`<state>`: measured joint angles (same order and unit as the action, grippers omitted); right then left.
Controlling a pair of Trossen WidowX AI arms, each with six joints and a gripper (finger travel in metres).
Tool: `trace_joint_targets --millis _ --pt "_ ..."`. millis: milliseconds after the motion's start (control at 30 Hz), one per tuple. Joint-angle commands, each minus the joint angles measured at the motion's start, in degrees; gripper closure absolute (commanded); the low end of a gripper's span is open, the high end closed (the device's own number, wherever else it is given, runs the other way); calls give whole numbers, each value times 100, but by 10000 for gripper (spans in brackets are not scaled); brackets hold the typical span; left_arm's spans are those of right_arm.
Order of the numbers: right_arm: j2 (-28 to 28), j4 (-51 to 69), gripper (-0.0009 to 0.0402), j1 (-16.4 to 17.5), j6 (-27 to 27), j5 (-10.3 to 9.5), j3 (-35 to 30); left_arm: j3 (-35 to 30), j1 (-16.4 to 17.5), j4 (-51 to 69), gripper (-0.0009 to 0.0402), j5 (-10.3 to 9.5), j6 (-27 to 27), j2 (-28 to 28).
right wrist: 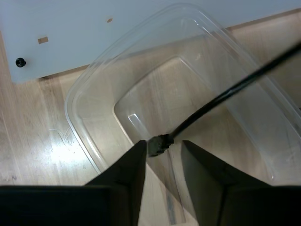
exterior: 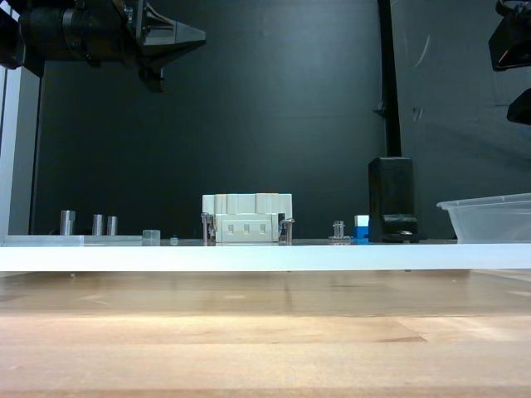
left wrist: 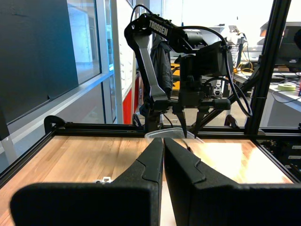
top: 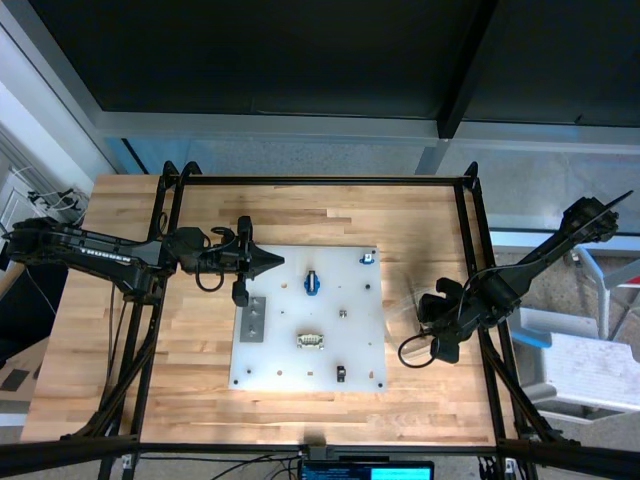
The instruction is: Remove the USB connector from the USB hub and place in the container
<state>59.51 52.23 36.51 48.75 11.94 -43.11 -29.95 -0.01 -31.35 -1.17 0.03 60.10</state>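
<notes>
Peering down past the right gripper [right wrist: 163,143], its wrist camera shows the USB connector [right wrist: 157,145] between two parted fingers, over the floor of the container [right wrist: 99,94]. The gap is wider than the plug. Whether the plug touches a finger or the dish bottom cannot be made out. The thin black cable runs off and is cut at the frame edge. From above, the container is almost lost against the wood, and the gripper covers part of it. The low view shows only its left end.

The container is clear, glossy plastic with rounded corners and a raised rim. It sits on the pale plank table [top: 190,390] just off the right edge of the matt white board [top: 355,345]. The USB hub [top: 341,374], a small black block, stands near the board's near edge, well apart from the plug.

The left gripper [top: 275,262] hangs high above the board's far left corner, its tapered fingers pressed together on nothing. Also on the board are a grey metal block [top: 256,322] with holes, a silver-beige connector [top: 311,341] and a blue upright part [top: 311,283].
</notes>
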Motion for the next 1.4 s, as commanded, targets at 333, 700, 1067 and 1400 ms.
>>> trace_joint_targets --millis 333,700,1067,1400 --pt "9 -24 238 0 52 2 -4 0 0 -2 392 2 0 0" --pt "9 -24 238 2 70 26 -4 0 0 -2 392 0 0 2" --pt "9 -24 238 0 70 44 -4 0 2 -2 392 2 0 0" --pt "9 -31 238 2 94 42 -4 0 0 -2 392 2 0 0"
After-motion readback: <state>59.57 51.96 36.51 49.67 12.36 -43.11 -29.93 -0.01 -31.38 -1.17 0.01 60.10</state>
